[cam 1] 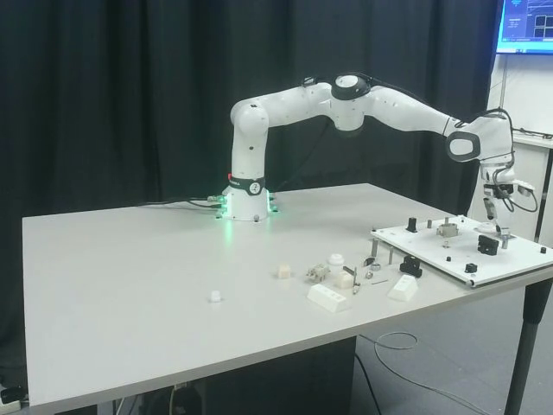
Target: Remove round peg 4.
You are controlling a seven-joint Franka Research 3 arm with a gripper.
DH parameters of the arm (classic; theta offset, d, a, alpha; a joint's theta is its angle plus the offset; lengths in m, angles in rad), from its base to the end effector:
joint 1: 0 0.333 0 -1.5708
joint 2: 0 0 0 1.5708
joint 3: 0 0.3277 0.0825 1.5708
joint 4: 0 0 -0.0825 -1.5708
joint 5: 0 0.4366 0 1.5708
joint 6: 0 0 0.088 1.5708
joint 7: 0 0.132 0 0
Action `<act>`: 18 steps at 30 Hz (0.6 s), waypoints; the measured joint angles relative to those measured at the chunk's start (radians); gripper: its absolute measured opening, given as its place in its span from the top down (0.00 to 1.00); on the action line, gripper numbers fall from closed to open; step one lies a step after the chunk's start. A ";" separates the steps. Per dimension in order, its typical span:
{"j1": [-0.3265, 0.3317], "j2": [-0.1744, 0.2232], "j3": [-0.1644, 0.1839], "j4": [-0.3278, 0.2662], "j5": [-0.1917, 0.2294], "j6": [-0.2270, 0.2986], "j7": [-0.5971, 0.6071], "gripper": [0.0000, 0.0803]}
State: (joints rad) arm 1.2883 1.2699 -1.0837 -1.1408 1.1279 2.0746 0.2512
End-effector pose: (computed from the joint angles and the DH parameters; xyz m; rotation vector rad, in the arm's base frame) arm 0.6588 0.5229 0.1975 -3.0218 -0.0367 -0.2973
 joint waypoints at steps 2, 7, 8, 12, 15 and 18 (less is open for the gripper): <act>-0.007 0.000 0.007 0.004 0.003 0.002 0.006 0.00; -0.027 -0.003 0.029 0.019 0.010 0.007 0.017 0.00; -0.031 -0.003 0.032 0.023 0.011 0.007 0.019 0.00; -0.045 -0.004 0.045 0.035 0.017 0.009 0.020 0.00; -0.053 -0.004 0.050 0.042 0.018 0.011 0.020 0.00; -0.057 -0.004 0.054 0.045 0.018 0.015 0.020 0.00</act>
